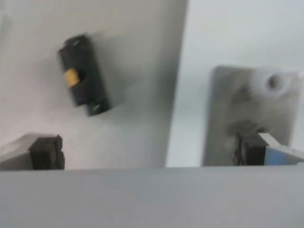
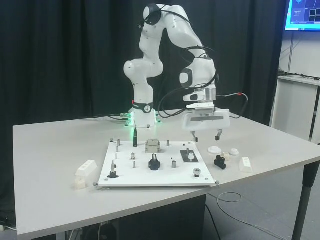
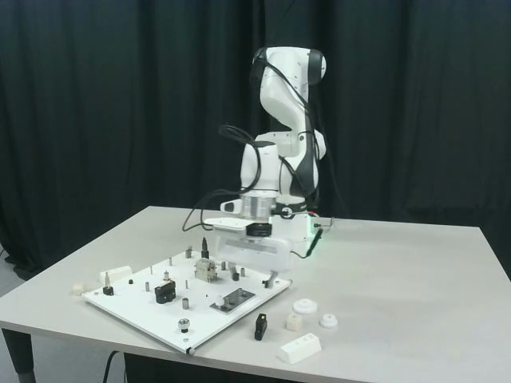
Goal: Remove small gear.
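I see the gripper (image 2: 205,134) hovering with fingers spread open and empty above the white assembly board (image 2: 157,167); the small gear (image 2: 233,151) lies on the tabletop (image 2: 50,150).

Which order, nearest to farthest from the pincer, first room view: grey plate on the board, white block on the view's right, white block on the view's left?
1. grey plate: on the white board, just below the open pincer.
2. right white block: on the table, past the board's edge.
3. left white block: off the board's opposite end.
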Motion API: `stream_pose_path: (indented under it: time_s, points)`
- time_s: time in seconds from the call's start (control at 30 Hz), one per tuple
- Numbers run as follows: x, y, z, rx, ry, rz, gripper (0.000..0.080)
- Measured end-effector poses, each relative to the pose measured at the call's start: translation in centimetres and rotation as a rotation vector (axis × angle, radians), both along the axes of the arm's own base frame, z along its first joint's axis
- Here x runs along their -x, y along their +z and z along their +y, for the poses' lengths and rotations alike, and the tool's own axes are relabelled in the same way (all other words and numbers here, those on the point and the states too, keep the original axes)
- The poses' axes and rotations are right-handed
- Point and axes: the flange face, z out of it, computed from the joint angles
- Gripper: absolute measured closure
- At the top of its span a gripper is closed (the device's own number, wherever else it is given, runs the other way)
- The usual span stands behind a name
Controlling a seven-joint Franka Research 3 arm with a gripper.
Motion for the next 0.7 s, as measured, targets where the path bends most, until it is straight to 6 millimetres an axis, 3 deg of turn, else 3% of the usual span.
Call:
stream_pose_path:
  time_s: [0.37, 0.7]
  points:
    - [-1.8, 0.4, -3.3, 0.010, -0.033, 0.052, 0.0003]
    - [-2.3, -0.6, -5.6, 0.025, -0.024, 0.095, 0.0003]
